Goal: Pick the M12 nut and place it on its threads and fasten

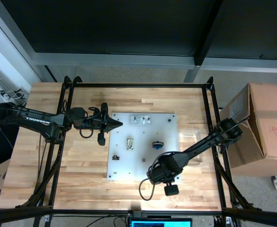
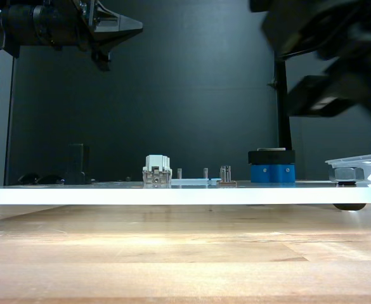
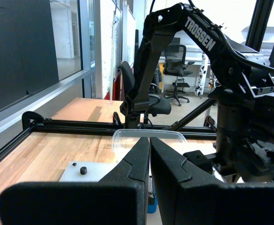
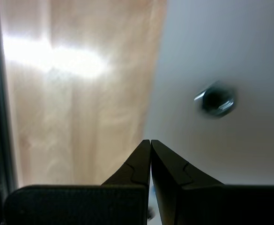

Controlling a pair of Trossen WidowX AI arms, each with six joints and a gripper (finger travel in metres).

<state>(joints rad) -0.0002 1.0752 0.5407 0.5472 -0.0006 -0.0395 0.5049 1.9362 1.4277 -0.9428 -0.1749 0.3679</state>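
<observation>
At board's (image 1: 129,165) near right edge nut (image 4: 215,99) sits on its stud (image 2: 345,183), light, hard, slick, grip across flats; right end effector (image 4: 151,145) hovers beside, closed empty; left end effector (image 3: 149,152) likewise over board's left edge

A wooden table (image 1: 86,163) carries the white board (image 1: 143,135) and clear tray (image 1: 190,134).

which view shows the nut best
Right wrist: nut from above, apart from the shut right gripper. Low shows it side-on on its stud; high and left wrist don't. Left gripper, shut, hovers over the board.
</observation>
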